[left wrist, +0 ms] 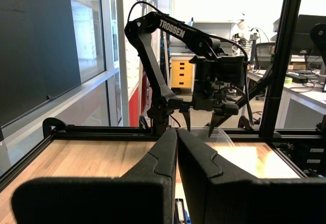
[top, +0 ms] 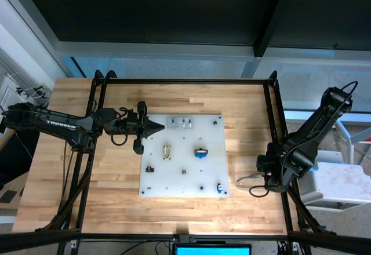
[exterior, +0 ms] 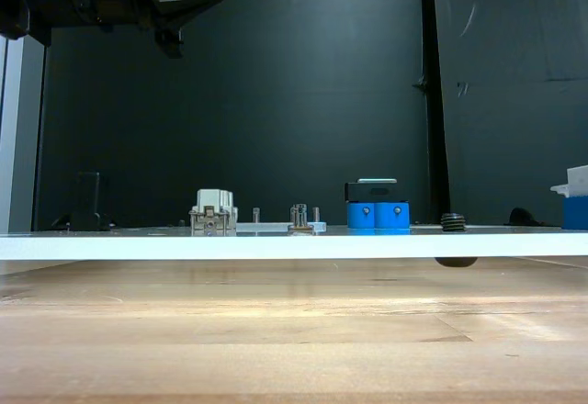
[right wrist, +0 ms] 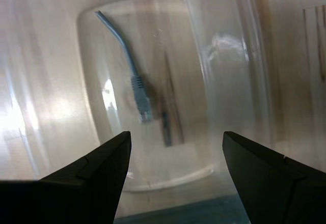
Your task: Remove the rj45 connector and place it in the container
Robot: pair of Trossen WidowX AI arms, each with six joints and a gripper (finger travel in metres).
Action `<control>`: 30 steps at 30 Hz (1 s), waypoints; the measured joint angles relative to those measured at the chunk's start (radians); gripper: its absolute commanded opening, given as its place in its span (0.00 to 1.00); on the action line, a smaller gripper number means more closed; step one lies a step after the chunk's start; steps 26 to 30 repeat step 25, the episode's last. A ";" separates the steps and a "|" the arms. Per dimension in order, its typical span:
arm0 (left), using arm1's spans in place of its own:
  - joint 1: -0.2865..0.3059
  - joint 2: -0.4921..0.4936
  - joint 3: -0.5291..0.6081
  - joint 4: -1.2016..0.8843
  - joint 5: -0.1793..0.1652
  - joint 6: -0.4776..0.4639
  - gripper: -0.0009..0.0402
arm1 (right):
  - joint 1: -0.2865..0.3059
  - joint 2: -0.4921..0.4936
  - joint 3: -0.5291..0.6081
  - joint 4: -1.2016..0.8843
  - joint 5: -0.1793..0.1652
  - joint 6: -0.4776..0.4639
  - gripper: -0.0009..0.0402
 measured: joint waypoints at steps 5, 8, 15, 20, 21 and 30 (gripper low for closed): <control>0.000 0.000 0.000 0.000 0.000 0.000 0.02 | 0.000 0.001 0.000 0.033 0.000 0.000 0.63; 0.000 0.000 0.000 0.000 0.000 0.000 0.02 | 0.000 0.001 0.000 0.033 0.000 0.000 0.63; 0.000 0.000 0.000 0.000 0.000 0.000 0.02 | 0.000 0.001 0.000 0.033 0.000 0.000 0.63; 0.000 0.000 0.000 0.000 0.000 0.000 0.02 | 0.000 0.001 0.000 0.033 -0.001 0.000 0.63; 0.000 0.000 0.000 0.000 0.000 0.000 0.02 | 0.000 0.001 0.000 0.033 -0.001 0.000 0.63; 0.000 0.000 0.000 0.000 0.000 0.000 0.02 | 0.000 0.001 0.000 0.034 -0.001 -0.001 0.63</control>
